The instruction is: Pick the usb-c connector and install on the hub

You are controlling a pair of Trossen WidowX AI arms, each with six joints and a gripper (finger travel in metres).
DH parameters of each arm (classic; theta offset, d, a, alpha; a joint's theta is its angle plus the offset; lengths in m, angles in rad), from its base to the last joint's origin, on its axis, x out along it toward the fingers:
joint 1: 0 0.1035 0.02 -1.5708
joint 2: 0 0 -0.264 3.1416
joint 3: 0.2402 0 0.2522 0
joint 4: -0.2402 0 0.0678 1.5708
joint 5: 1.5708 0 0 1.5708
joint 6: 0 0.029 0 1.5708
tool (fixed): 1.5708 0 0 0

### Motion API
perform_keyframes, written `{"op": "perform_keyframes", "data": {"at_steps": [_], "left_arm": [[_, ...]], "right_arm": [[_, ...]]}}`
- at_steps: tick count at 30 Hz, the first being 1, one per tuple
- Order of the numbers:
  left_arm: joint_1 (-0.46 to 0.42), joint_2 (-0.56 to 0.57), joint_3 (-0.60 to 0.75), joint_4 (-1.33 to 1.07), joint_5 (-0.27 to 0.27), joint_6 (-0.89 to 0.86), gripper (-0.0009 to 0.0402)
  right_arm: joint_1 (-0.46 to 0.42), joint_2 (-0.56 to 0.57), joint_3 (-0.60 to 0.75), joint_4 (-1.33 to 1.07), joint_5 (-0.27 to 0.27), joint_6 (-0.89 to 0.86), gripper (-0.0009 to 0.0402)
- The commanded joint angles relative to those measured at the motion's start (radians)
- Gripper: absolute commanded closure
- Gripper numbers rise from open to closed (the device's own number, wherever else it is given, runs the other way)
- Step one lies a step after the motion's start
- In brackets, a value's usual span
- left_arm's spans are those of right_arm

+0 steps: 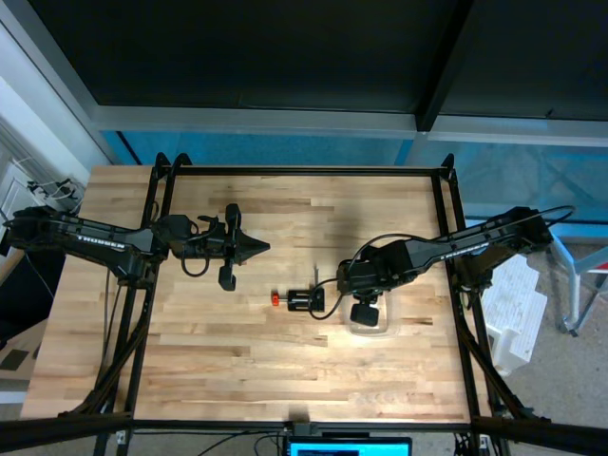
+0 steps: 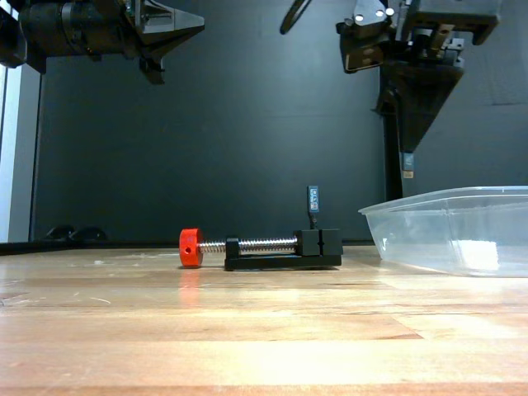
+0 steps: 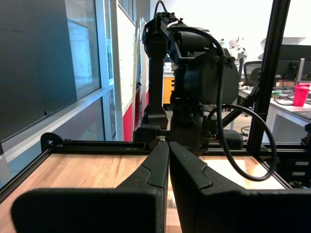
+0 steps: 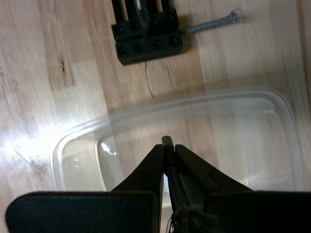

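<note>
Holding usb-c connector (image 2: 407, 162) pinched upright in right gripper (image 4: 167, 148) above plastic tub (image 2: 445, 239); I see hub (image 2: 313, 200), clamped in vise (image 2: 280, 252), lower and leftward. Left gripper (image 3: 168, 144) pressed together, farther off.

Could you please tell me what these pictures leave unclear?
Hub port: too small in the low view and the high view.
usb-c connector body: covered by the right gripper, shut on it above the container.
Left gripper, shut, raised at left: its camera shows neither part.
</note>
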Motion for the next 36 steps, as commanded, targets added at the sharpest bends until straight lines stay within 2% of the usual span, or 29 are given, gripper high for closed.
{"op": "perform_keyframes", "data": {"at_steps": [1,36], "left_arm": [[0.0,0.0,0.0,0.0,0.0,0.0,0.0393],[0.0,0.0,0.0,0.0,0.0,0.0,0.0393]], "right_arm": [[0.0,0.03,0.032,0.0,0.0,0.0,0.0393],[-0.026,0.361,0.359,0.008,-0.004,-0.064,0.0393]]}}
